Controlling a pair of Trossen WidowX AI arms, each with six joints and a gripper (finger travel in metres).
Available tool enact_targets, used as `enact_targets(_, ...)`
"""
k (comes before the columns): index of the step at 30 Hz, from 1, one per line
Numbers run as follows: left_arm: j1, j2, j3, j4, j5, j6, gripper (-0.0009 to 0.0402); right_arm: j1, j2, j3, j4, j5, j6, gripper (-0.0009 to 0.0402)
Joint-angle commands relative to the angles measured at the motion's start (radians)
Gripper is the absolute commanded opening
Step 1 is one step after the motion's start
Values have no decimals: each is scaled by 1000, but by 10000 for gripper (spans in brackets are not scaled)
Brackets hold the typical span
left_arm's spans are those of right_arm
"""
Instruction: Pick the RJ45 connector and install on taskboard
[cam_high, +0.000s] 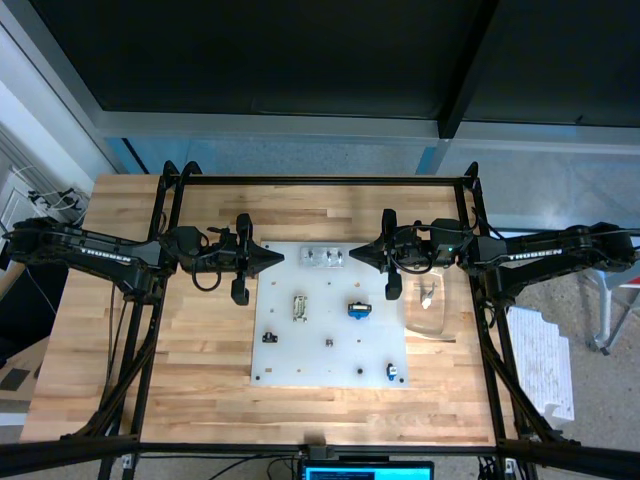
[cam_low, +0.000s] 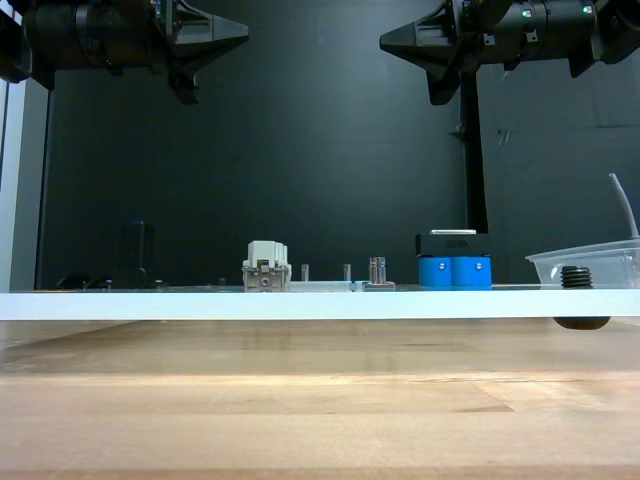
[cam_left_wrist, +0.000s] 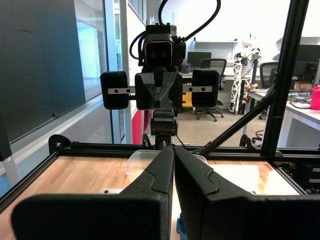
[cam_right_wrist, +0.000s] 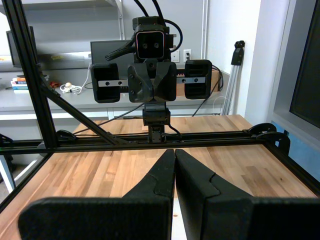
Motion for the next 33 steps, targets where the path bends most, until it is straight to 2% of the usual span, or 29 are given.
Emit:
enact_targets(1, 0, 1, 0, 0, 0, 0, 0, 0, 1, 0, 0, 0, 0, 0)
enact_targets(14, 0, 1, 0, 0, 0, 0, 0, 1, -1, 11, -11, -8, 22, 0)
enact_targets(20, 0, 0, 0, 0, 0, 0, 0, 0, -42, 82, -288, 0, 15, 0)
enact_targets(33, 0, 0, 0, 0, 0, 0, 0, 1, -216, 177, -819, 1, 52, 0)
